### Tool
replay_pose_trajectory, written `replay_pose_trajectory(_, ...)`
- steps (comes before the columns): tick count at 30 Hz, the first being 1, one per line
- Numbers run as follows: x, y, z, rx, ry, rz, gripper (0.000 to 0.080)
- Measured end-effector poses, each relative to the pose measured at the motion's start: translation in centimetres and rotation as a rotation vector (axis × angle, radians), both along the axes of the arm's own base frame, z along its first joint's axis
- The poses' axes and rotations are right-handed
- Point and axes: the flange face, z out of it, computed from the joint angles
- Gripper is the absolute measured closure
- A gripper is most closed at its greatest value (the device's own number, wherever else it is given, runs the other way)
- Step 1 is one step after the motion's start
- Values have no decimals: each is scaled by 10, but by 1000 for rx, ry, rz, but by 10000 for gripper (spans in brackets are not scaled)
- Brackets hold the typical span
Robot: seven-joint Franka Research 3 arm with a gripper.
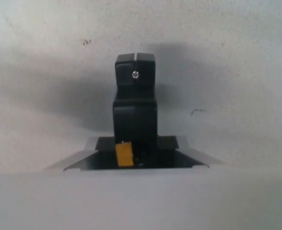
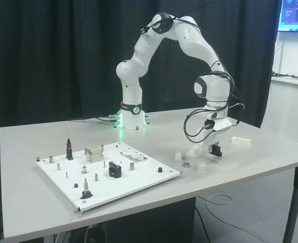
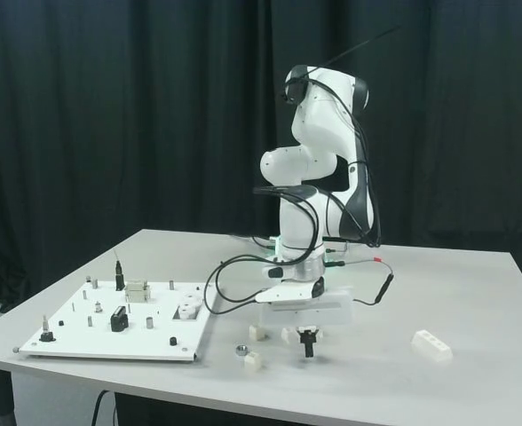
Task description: Place D-SUB.
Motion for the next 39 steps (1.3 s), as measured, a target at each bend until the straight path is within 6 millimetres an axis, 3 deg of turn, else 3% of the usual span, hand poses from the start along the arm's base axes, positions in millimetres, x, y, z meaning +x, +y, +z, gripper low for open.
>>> replay_pose_trajectory(37, -2, 6, -24, -20, -42, 12, 637)
replay_pose_trajectory(38, -2, 6, -24, -19, -42, 12, 391)
replay_pose_trajectory(39, -2, 6, -24, -18, -42, 12, 391)
